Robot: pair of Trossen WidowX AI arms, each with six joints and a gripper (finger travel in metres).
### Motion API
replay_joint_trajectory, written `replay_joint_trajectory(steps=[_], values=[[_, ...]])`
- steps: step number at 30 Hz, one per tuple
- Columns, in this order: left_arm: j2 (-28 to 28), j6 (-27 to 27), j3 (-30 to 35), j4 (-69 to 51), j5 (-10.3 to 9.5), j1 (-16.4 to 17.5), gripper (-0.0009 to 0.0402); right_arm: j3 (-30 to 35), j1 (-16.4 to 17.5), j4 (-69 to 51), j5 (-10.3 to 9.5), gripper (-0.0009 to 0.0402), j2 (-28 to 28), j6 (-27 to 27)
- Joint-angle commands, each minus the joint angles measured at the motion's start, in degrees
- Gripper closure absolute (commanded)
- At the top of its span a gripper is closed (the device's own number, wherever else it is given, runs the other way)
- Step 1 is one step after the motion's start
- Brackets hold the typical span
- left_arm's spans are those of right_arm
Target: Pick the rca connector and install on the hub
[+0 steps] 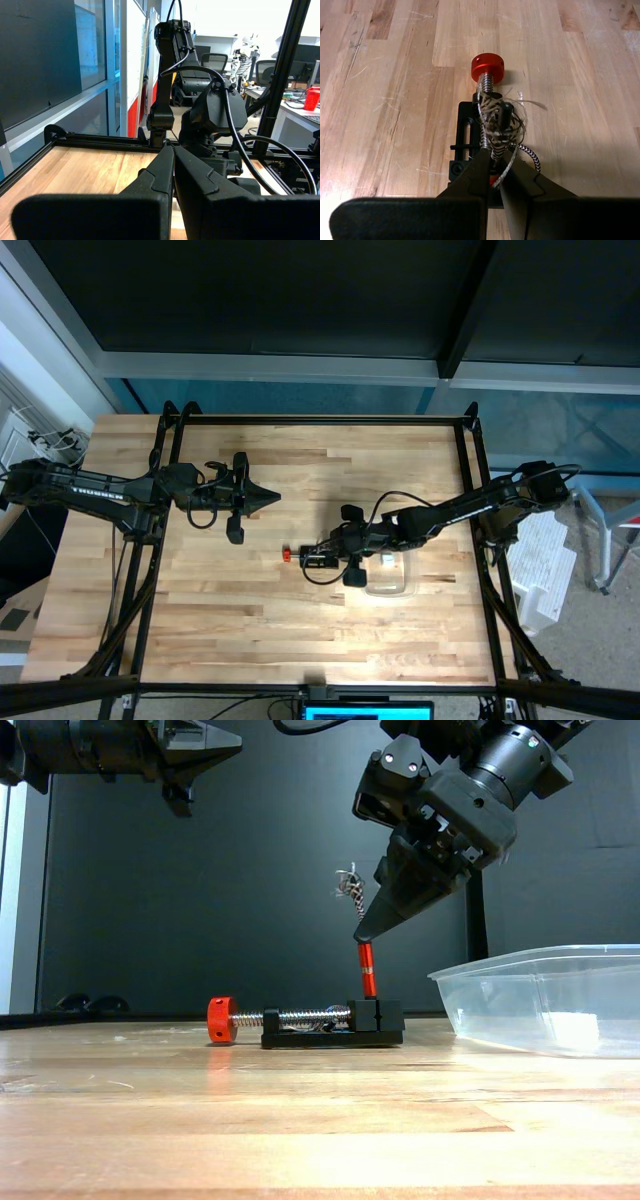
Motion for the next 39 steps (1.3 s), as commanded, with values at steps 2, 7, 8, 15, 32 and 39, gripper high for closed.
replay_joint_trajectory(steps=[2, 7, 8, 15, 32, 39], values=[[0.0, 0.0, 0.0, 0.0, 0.02, 0.0, 0.0393, -0.1, 0.0, -0.5, -0.24, 0.0393, 0.2, 0.2], [0.0, 0.0, 0.0, 0.0, 0.02, 0.0, 0.0393, -0.1, 0.1, -0.5, -0.24, 0.0393, 0.1, 0.2], [0.0, 0.0, 0.0, 0.0, 0.02, 0.0, 0.0393, -0.1, 0.1, -0.5, -0.24, 0.0393, 0.0, 0.2], [0.0, 0.0, 0.0, 0.0, 0.02, 0.0, 0.0393, -0.1, 0.2, -0.6, -0.17, 0.0381, -0.6, 0.2], [0.0, 0.0, 0.0, 0.0, 0.02, 0.0, 0.0393, -0.1, 0.5, -1.8, 1.31, 0.0267, -3.5, 1.0], [0.0, 0.0, 0.0, 0.0, 0.02, 0.0, 0.0393, 2.4, 0.7, -10.4, 1.27, 0.0254, -7.1, 2.9]])
